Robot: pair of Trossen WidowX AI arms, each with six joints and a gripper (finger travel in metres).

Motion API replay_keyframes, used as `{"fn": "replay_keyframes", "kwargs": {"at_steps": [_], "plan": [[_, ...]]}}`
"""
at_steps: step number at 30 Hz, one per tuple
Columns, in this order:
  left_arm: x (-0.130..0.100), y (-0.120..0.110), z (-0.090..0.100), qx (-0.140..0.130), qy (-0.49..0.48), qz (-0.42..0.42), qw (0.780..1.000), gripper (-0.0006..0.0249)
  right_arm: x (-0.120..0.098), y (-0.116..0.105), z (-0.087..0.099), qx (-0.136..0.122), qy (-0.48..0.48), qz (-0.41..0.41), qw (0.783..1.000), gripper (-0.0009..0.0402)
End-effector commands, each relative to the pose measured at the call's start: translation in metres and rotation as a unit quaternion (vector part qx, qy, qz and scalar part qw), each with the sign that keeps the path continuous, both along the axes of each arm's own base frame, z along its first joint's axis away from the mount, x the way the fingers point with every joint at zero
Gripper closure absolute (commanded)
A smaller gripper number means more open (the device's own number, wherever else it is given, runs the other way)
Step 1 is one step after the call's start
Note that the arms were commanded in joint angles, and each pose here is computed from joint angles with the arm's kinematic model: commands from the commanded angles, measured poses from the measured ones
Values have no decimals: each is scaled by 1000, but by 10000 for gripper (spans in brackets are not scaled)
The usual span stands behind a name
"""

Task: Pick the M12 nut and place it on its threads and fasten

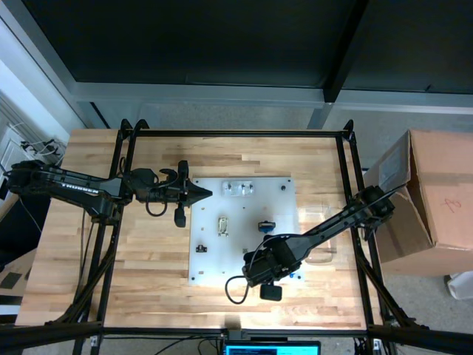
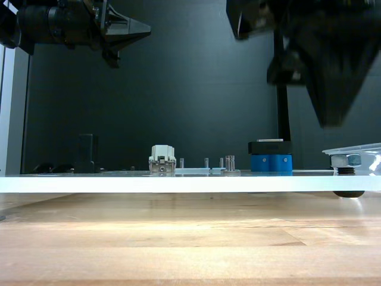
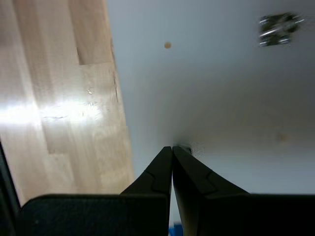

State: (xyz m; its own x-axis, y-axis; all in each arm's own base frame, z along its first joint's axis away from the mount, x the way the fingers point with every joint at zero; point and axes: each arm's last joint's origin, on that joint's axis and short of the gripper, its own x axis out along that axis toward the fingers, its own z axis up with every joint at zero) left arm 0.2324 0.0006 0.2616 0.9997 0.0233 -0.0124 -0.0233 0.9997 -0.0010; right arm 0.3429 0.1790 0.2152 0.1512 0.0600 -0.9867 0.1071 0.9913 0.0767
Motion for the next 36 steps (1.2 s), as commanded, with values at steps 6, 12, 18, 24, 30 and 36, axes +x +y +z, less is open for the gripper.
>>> {"fn": "replay_keyframes", "kwargs": {"at_steps": [6, 12, 18, 24, 30, 36], "plan": [[0, 0, 0, 0, 0, 0, 1000, 243, -13, -8, -7, -38, 39, 18, 998, 393], [0, 0, 0, 0, 0, 0, 1000, 243, -15, -8, -20, -37, 48, 16, 998, 393], [0, 0, 0, 0, 0, 0, 1000, 243, -12, -7, -25, -28, 31, 16, 999, 393], [0, 0, 0, 0, 0, 0, 1000, 243, -13, -3, -32, 23, 40, 19, 999, 393], [0, 0, 0, 0, 0, 0, 1000, 243, -17, 0, -30, 87, 70, 47, 993, 393], [0, 0, 0, 0, 0, 0, 1000, 243, -17, -8, -28, -16, 40, 9, 999, 393]]}}
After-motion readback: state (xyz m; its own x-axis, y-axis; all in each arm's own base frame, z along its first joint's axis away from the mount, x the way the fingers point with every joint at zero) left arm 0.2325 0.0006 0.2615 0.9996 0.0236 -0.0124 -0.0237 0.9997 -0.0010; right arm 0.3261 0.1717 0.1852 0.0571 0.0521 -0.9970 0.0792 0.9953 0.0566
